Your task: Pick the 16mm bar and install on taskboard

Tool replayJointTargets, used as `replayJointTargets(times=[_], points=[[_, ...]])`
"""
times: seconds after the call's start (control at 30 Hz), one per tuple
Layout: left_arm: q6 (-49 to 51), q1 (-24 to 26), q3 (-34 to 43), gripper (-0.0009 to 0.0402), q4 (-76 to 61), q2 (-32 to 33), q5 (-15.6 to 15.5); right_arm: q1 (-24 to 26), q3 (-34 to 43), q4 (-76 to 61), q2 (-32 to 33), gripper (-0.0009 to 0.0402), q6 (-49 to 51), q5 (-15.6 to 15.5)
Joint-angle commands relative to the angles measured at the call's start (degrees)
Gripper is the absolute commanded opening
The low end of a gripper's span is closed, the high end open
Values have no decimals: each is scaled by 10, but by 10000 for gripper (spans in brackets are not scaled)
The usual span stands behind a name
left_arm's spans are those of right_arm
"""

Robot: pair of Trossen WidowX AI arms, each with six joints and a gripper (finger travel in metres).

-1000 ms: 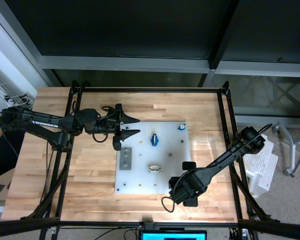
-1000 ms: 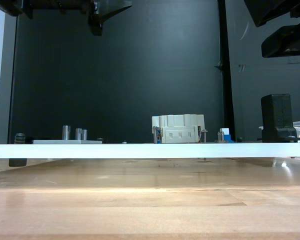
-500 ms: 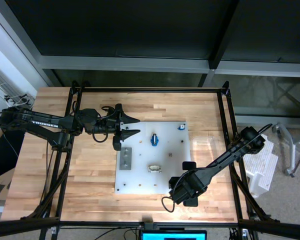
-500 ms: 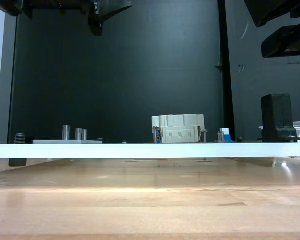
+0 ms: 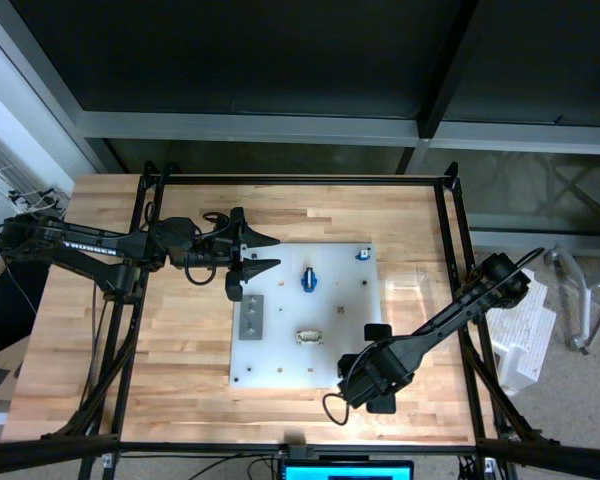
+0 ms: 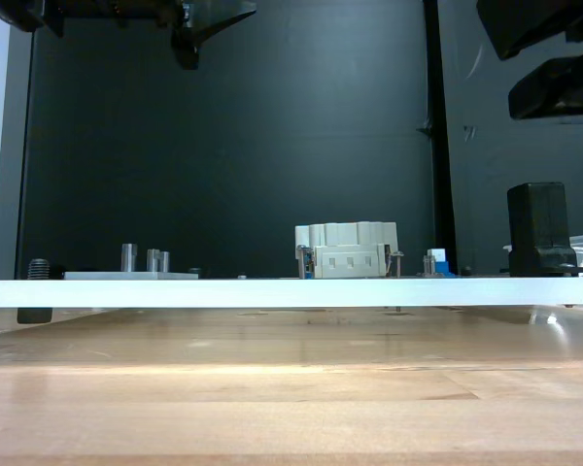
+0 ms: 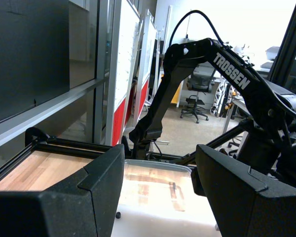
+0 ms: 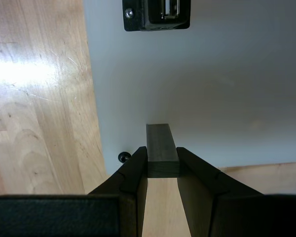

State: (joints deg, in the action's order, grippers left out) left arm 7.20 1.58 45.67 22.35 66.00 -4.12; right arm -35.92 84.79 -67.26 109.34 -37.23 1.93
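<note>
Right gripper (image 8: 162, 160) clamps dark rectangular 16mm bar (image 8: 161, 142) above near-right corner of white plastic taskboard (image 8: 227, 89) on wooden table (image 5: 190, 350); left gripper (image 7: 158, 170) hovers, jaws apart, over taskboard's far-left corner.

My left arm (image 5: 85, 243) and right arm (image 5: 450, 315) are matte black and slim-linked. A black cable (image 7: 187, 22) arches off the right one, which bears white TROSSEN lettering (image 7: 230, 70). The left tool (image 7: 158, 185) and right tool (image 8: 162, 165) have chunky, angular black fingers.
</note>
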Motion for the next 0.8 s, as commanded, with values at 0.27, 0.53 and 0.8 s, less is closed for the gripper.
replayJointTargets(times=[0.27, 0.53, 0.8], points=[[0, 0, 0, 198, 0, 0, 0, 0, -4, 7, 0, 55, 2, 0], [0, 0, 0, 198, 0, 0, 0, 0, -38, 46, 0, 55, 2, 0], [0, 0, 0, 198, 0, 0, 0, 0, -52, 58, 0, 58, 2, 0]])
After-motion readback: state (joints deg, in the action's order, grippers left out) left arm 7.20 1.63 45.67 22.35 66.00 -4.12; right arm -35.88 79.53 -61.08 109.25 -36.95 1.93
